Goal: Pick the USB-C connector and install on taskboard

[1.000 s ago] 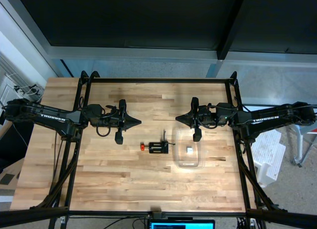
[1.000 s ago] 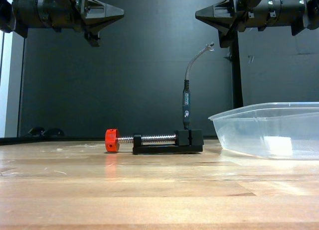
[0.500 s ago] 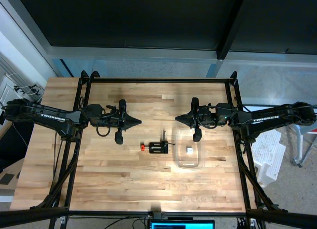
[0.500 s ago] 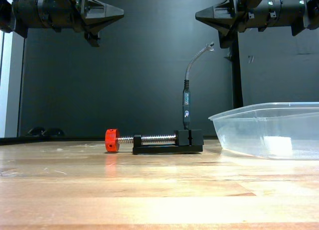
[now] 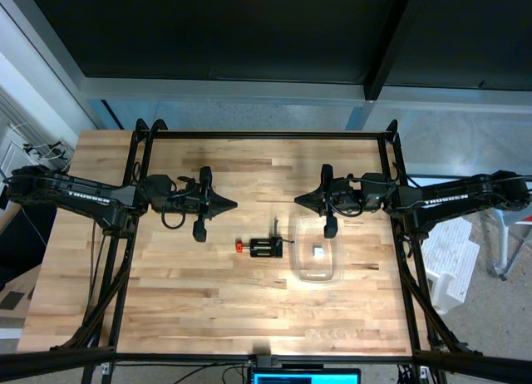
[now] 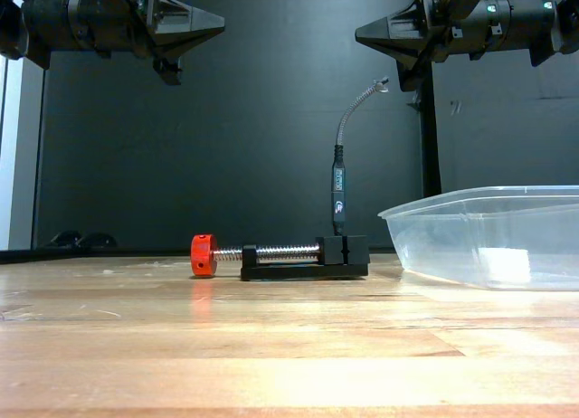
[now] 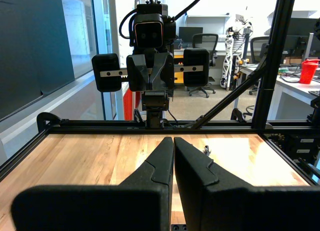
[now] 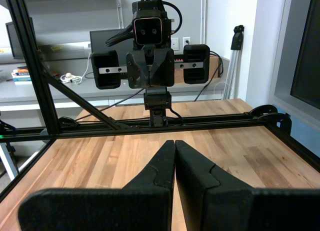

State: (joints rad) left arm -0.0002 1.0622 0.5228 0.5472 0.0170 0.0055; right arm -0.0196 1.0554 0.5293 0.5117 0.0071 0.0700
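High view: the left gripper (image 5: pixel 233 205) hangs at ten o'clock of the taskboard (image 5: pixel 266 248), the right gripper (image 5: pixel 299 200) at one o'clock; the clear tray (image 5: pixel 320 273) lies at three. Low view: the USB-C connector (image 6: pixel 337 194) stands upright on the taskboard; a careless descent could snag its springy lead (image 6: pixel 353 108) and tilt it. Wrist views: both grippers are closed tight, holding nothing.
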